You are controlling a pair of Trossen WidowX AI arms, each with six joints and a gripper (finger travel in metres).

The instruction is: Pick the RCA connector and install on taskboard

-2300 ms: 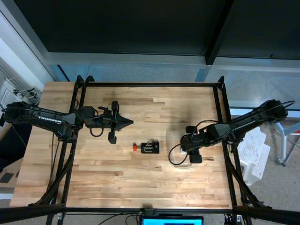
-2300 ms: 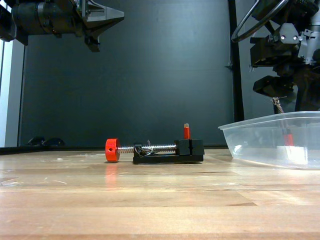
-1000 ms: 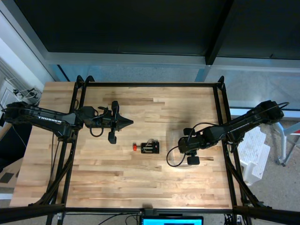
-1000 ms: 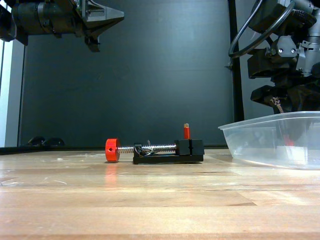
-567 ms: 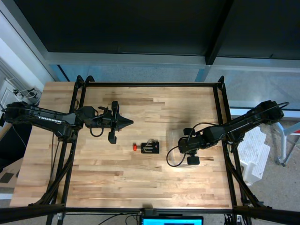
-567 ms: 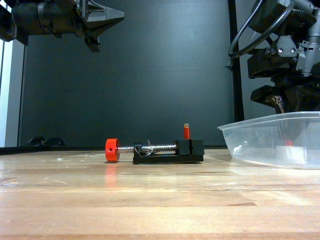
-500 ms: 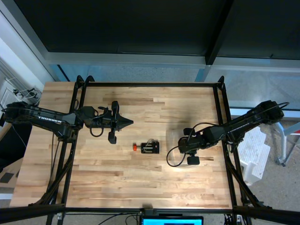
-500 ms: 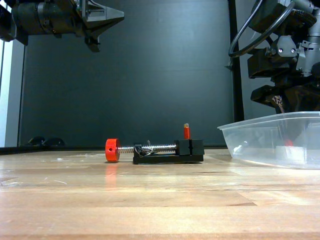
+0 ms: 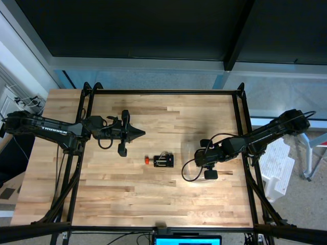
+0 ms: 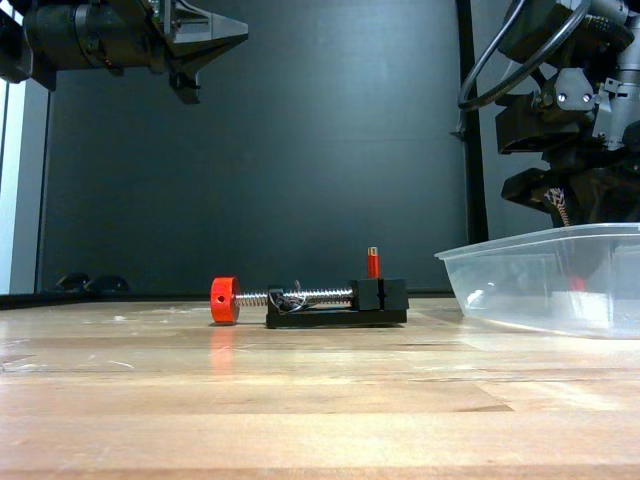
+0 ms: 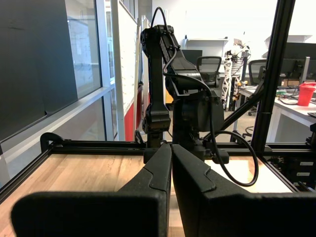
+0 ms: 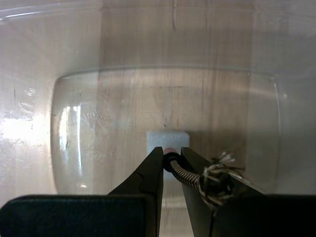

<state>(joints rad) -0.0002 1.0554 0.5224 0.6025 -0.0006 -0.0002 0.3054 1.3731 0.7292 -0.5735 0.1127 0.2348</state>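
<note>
Pinches RCA connector (image 12: 174,161) in right gripper (image 12: 171,152) within clear tray (image 10: 500,285), 3 o'clock from taskboard (image 9: 164,161); risks snagging springy tail (image 12: 191,177) on its wall. Holds left gripper (image 11: 171,149) pressed together at 10 o'clock.

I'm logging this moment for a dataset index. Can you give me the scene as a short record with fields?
left gripper: shut, empty, raised above the left part of the wooden table
right gripper: shut on the RCA connector, a small silvery spring-sleeved piece, reaching into the clear oblong plastic tray
taskboard: small black rectangular block with a red-orange knob, mid-table, apart from the tray
tray contents: white foam square on the floor, at the right gripper's fingertips
task state: connector gripped, not yet at the taskboard
</note>
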